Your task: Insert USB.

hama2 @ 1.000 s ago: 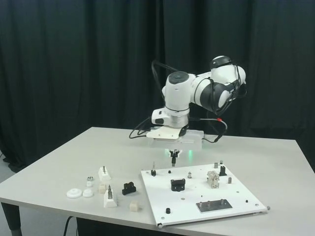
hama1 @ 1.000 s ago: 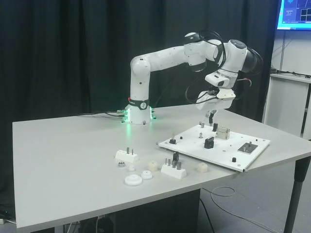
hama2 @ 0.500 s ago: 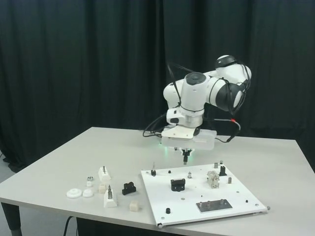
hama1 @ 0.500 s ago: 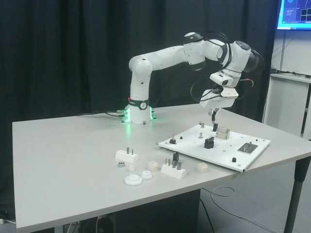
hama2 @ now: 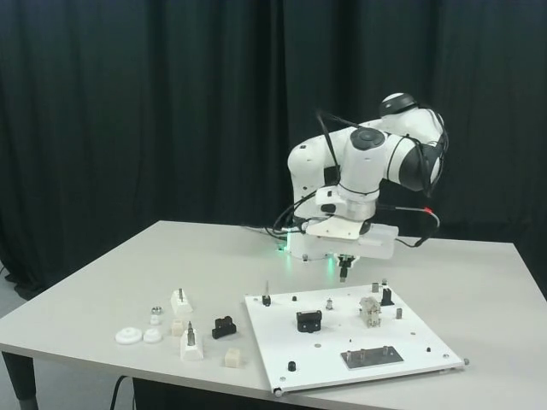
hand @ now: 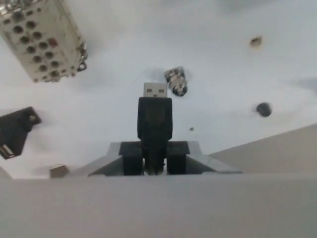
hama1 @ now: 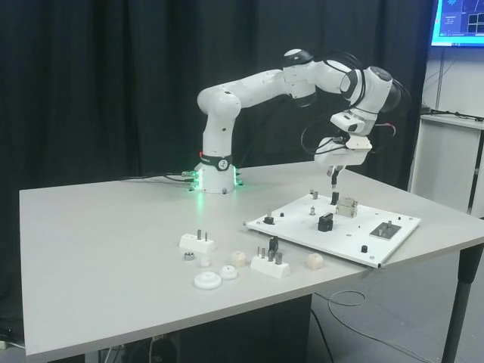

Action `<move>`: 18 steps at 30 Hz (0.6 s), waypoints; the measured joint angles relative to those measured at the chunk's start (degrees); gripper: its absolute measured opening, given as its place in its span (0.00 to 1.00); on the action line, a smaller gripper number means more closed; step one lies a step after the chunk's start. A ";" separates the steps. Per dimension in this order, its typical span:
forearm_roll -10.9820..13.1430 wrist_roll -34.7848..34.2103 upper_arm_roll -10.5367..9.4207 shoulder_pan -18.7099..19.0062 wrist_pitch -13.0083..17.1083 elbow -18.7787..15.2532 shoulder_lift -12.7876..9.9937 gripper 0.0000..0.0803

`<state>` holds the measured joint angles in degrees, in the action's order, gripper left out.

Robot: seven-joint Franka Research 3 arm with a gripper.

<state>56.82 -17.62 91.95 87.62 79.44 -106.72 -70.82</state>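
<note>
My gripper [hand: 154, 159] is shut on a black USB plug [hand: 154, 118], whose metal tip points away from the fingers toward the white board [hand: 223, 59]. In the first room view the gripper [hama1: 333, 178] hangs a little above the board's [hama1: 302, 233] far edge. A black socket block [hand: 15, 133] with a USB port stands on the board, off to one side of the plug and apart from it. In the second room view the gripper [hama2: 344, 272] is left of and above that block [hama2: 386, 296].
On the board stand a grey multi-pin connector [hand: 42, 39], a small metal connector [hand: 177, 82], a black knob [hand: 264, 109], another black block [hama2: 308, 320] and a grey plate [hama2: 372, 356]. Loose white gears [hama1: 206, 281] and white peg holders [hama1: 271, 266] lie on the table beside the board.
The arm has swung along the board's far edge toward the socket block, carrying the USB plug. The grip on the plug is unchanged.
</note>
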 joint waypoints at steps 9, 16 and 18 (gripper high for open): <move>0.06 -9.78 0.13 2.91 -0.11 -2.06 0.81 0.12; 1.40 -16.40 0.14 3.81 -1.13 -3.42 2.20 0.12; 2.03 -17.90 0.14 3.95 -1.56 -3.78 2.55 0.12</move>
<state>58.85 -35.52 92.10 91.57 77.88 -110.50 -68.27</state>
